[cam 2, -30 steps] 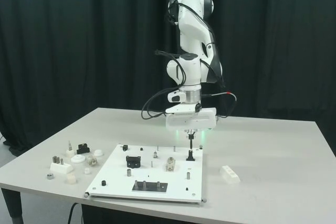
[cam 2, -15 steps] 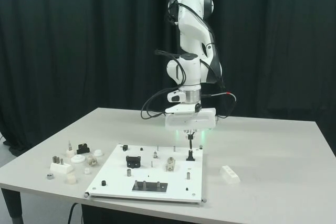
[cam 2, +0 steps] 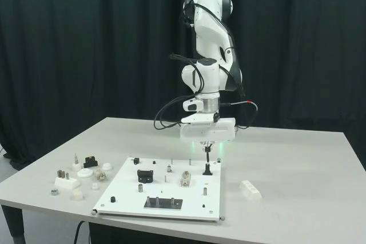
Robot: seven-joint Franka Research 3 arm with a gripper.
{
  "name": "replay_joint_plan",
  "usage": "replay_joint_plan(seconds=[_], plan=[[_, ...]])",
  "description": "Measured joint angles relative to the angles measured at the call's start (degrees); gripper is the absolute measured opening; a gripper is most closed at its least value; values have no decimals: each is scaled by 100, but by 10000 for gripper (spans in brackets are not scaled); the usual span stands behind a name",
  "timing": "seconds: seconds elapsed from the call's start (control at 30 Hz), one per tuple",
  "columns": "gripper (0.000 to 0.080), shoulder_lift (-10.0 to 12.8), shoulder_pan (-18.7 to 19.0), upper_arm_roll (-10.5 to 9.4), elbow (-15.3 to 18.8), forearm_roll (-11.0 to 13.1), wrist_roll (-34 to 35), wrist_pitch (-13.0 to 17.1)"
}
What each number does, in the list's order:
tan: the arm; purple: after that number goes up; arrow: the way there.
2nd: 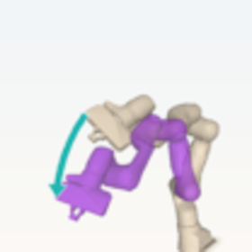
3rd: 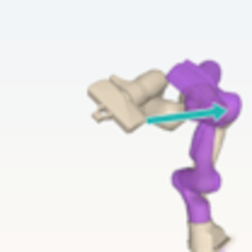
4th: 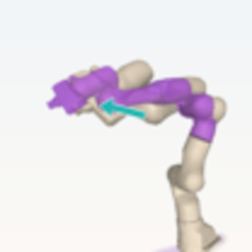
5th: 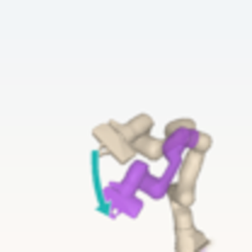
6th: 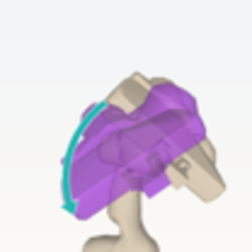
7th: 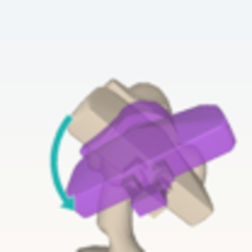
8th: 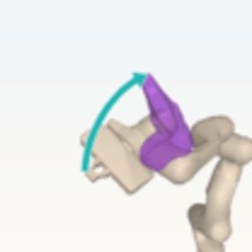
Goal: Insert USB.
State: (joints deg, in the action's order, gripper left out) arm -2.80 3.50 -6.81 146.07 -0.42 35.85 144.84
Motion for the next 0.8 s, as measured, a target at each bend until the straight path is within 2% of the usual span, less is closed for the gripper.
replay_joint_plan(seconds=[0.8], plan=[[22,-8,-7,-50,0,0,10,-32]])
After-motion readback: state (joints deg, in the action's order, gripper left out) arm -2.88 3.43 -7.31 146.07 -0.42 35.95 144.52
